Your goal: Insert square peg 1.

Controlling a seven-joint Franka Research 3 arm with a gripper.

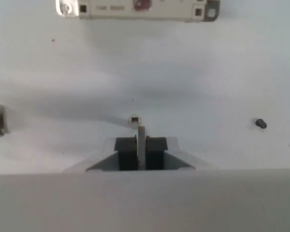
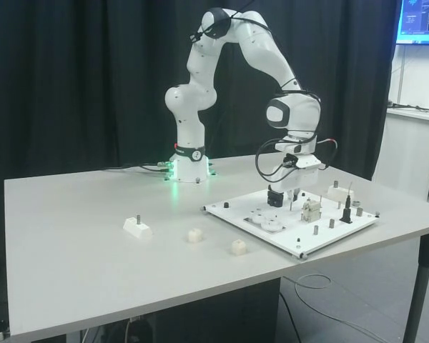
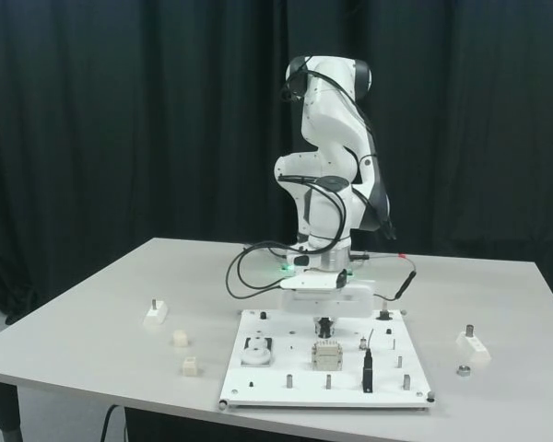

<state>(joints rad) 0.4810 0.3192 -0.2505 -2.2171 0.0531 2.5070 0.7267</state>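
You have a grey table (image 2: 71, 214) carrying everything. The white arm's base (image 2: 189, 170) is bolted at its far side, lit green at the foot. In the first room view, a white board (image 2: 289, 236) lies near the right front edge. Left of it sit three small white blocks: one with an upright pin (image 2: 137, 227), then two cubes (image 2: 194, 236) (image 2: 237, 247), each apart from the others.

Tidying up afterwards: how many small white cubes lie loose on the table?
2: one cube on the grey table beside the white board, another nearer the table's edge. None seem hidden.
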